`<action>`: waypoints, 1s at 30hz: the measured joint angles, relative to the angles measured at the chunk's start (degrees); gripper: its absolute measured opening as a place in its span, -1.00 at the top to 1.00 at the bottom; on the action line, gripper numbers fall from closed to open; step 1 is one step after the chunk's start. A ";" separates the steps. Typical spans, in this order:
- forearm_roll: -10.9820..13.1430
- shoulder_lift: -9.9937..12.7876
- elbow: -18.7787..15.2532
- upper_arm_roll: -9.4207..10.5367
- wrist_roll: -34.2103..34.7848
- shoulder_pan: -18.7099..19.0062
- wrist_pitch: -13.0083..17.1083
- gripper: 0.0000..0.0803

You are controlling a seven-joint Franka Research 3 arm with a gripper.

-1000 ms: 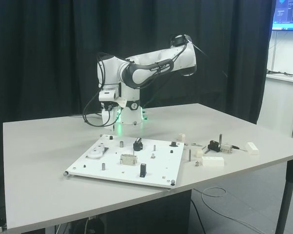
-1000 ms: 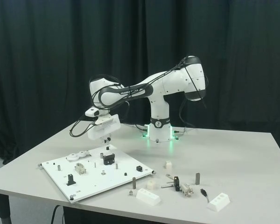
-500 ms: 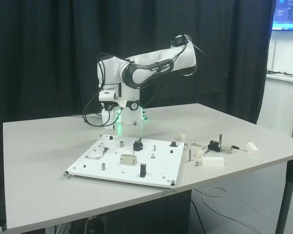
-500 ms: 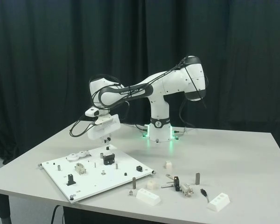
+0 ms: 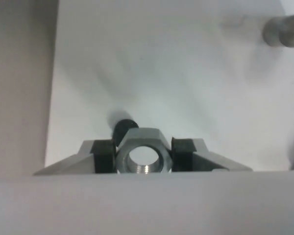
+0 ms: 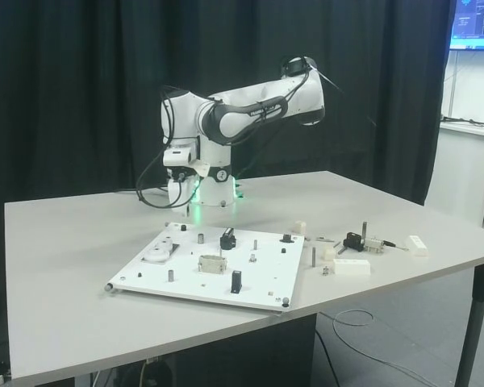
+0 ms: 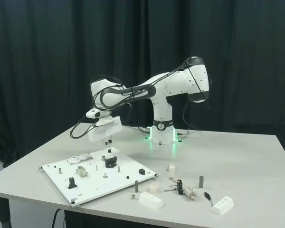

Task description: Place bolt 4.

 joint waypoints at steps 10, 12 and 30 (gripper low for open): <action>0.95 0.00 0.90 -0.10 1.16 -1.05 6.49 0.40; 1.43 0.00 1.13 0.06 1.26 -1.61 7.84 0.40; 8.41 0.00 5.41 6.49 -2.56 -12.99 16.02 0.40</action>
